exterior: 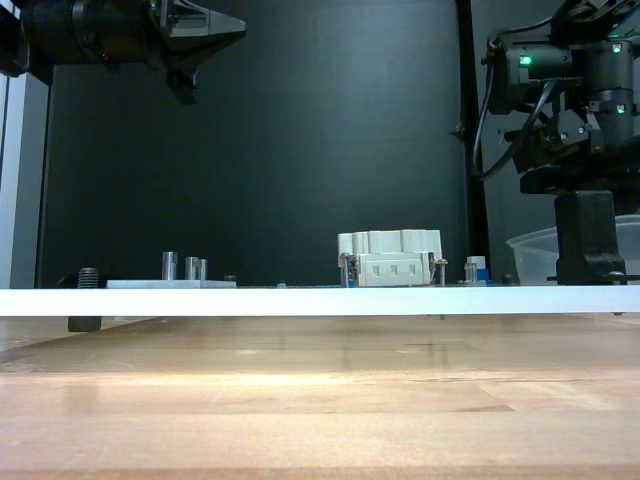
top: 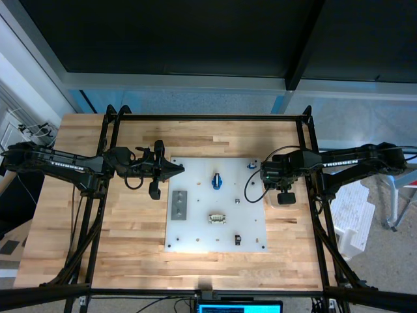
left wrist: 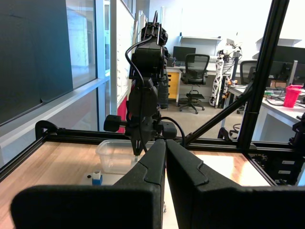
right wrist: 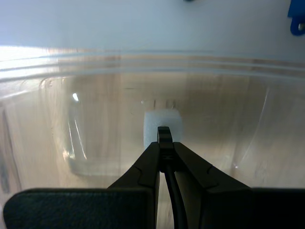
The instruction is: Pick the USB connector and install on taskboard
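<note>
A light wooden tabletop [top: 98,248] carries a flat white square taskboard [top: 195,242]. Just beside the board's right edge sits a glossy clear plastic tub [right wrist: 57,119]. The right claw [right wrist: 164,138] points down into it, apparently closed on the USB connector [right wrist: 162,121], a small white block with a thin black cable running back between the fingers, in line with the claw. The board lies toward the left arm, so the right arm is nearer. The left claw [top: 176,168] hovers high over the board's left edge, closed and empty.

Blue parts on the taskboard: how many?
2: one blue part at the taskboard's middle, another near its far right corner. Left gripper: high, by its far left corner; right gripper: in the clear bin.
</note>
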Controlling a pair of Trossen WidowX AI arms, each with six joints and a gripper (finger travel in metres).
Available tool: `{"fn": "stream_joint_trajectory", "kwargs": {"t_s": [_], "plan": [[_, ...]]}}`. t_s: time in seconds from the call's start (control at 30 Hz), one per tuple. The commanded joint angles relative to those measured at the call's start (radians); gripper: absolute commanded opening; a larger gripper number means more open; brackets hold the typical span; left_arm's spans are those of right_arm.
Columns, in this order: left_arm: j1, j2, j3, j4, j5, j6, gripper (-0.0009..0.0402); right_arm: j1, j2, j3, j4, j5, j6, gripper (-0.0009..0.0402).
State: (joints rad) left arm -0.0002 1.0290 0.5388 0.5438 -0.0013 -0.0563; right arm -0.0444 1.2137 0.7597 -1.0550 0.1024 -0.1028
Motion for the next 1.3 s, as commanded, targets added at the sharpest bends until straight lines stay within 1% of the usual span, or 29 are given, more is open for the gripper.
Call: {"fn": "stream_joint_trajectory", "kwargs": {"t_s": [0.03, 0.23, 1.17, 1.3], "plan": [[0.0, 0.0, 0.0, 0.0, 0.0, 0.0, 0.0, 0.0, -0.015, 0.0, 0.0, 0.0, 0.001, 0.0], [0.0, 0.0, 0.0, 0.0, 0.0, 0.0, 0.0, 0.001, -0.034, 0.0, 0.0, 0.001, 0.016, 0.0], [0.0, 0.0, 0.0, 0.0, 0.0, 0.0, 0.0, 0.001, -0.035, 0.0, -0.002, 0.002, 0.016, 0.0], [0.0, 0.0, 0.0, 0.0, 0.0, 0.0, 0.0, 0.015, -0.036, 0.026, -0.027, 0.002, 0.05, 0.0]]}}
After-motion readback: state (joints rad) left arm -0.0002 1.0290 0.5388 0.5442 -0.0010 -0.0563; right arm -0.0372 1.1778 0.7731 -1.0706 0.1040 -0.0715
